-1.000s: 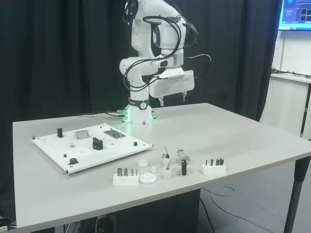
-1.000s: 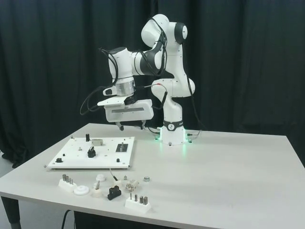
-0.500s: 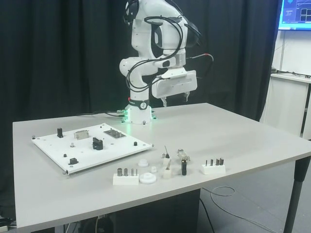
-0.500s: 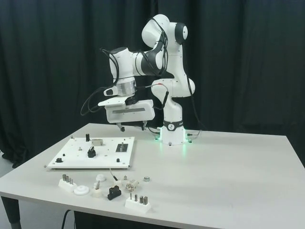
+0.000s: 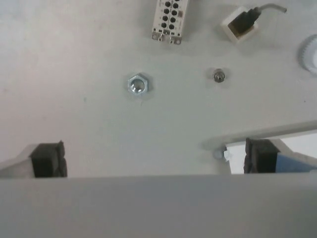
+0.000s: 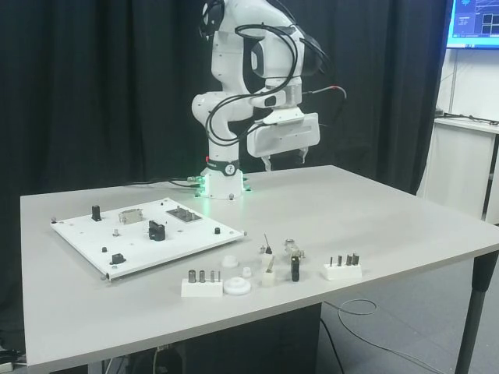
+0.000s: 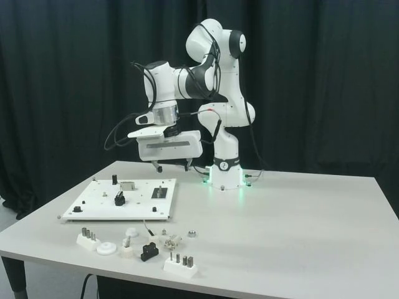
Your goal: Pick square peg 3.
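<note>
Second room view is showing the claw [image 7: 170,167] hanging open and empty above the desk [image 7: 299,218], while square peg 3 [image 7: 189,260] is standing upright in its holder near the front edge.

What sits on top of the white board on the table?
The white board carries several small black and grey fixtures, including a black block near its middle and a grey plate toward the arm's base. What lies under the board is hidden.
</note>
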`<state>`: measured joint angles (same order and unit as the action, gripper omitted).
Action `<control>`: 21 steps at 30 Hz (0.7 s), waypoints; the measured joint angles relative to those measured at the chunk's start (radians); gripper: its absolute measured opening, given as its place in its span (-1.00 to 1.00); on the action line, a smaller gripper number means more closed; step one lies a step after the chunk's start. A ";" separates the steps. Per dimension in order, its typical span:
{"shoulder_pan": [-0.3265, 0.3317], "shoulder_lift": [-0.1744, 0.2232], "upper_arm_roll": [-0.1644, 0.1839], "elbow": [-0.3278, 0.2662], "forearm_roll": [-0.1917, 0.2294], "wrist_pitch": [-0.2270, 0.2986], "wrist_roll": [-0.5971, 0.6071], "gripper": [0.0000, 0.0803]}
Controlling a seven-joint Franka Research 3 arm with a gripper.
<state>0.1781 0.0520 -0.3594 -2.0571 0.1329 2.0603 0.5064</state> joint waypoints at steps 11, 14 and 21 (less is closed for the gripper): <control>0.001 0.019 0.000 0.021 0.000 0.005 0.000 0.99; 0.001 0.024 -0.001 0.026 0.000 0.008 0.000 0.99; -0.001 0.034 -0.008 0.040 -0.002 0.014 0.000 0.99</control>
<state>0.1774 0.0860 -0.3673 -2.0170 0.1304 2.0739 0.5067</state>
